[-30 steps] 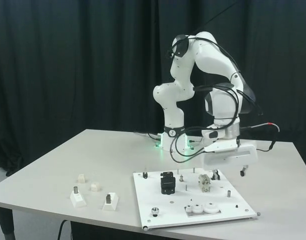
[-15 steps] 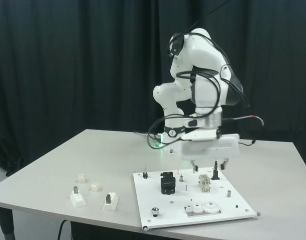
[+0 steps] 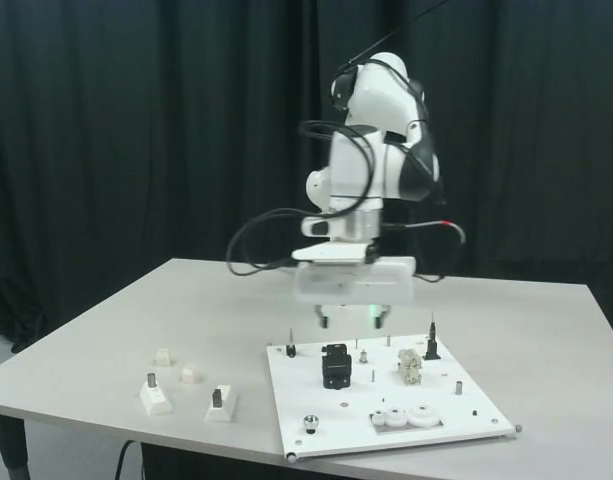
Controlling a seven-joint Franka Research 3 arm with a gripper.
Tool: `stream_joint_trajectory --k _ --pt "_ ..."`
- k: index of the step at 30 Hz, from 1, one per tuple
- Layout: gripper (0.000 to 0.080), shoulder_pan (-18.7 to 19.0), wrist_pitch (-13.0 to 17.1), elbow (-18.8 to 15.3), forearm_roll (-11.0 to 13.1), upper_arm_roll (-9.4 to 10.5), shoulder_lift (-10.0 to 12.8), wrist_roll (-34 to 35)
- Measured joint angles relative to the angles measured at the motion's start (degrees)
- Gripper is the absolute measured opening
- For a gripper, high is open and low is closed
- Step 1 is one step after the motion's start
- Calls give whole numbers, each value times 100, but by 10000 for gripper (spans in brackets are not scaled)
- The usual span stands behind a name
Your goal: Pick square peg 4.
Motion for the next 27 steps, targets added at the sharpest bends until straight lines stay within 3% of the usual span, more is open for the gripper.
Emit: stream_joint_trajectory --k 14,21,27 --pt "800 -887 68 127 17 16 208 -923" --pt "800 -1372 122 264 61 191 402 -1323" --pt "800 -1852 168 441 83 480 573 -1568"
